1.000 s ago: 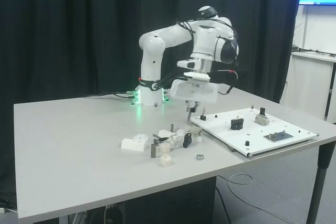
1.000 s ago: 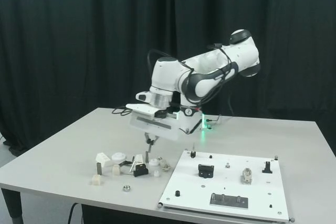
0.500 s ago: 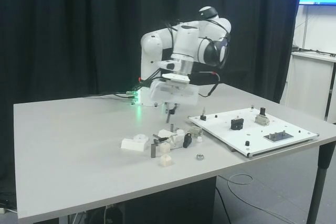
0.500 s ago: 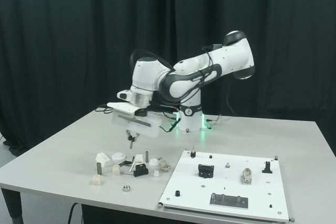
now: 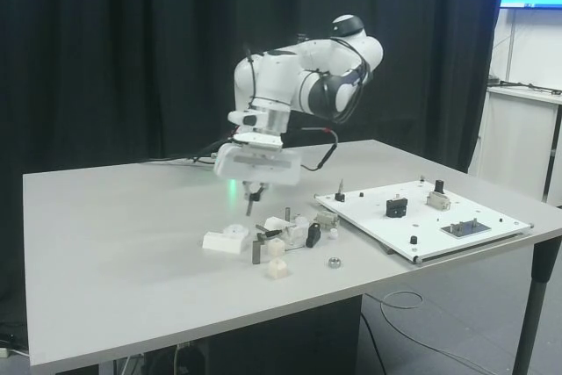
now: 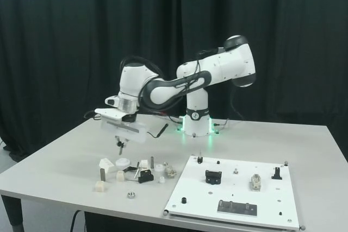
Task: Place square peg 2.
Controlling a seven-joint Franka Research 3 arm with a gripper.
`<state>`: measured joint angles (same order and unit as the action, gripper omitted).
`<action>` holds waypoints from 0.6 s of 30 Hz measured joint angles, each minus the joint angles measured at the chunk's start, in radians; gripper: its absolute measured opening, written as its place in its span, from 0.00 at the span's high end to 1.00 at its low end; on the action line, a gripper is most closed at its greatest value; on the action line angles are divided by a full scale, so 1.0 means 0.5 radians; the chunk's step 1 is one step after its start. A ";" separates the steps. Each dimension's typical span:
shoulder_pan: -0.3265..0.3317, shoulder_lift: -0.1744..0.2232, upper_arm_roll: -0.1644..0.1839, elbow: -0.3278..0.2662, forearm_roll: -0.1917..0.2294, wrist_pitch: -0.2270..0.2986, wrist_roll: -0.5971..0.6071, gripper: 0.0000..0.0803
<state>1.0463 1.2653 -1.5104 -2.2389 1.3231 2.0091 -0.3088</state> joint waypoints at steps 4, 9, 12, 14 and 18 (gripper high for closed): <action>-0.091 0.017 0.033 0.018 0.059 0.000 -0.080 0.91; -0.206 0.047 0.057 0.072 0.164 0.003 -0.156 0.91; -0.277 0.059 0.065 0.131 0.206 0.010 -0.193 0.91; -0.329 0.060 0.071 0.184 0.221 0.016 -0.213 0.91; -0.438 0.061 0.084 0.310 0.232 0.018 -0.227 0.91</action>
<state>0.8273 1.2956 -1.4683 -2.0838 1.4391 2.0181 -0.4225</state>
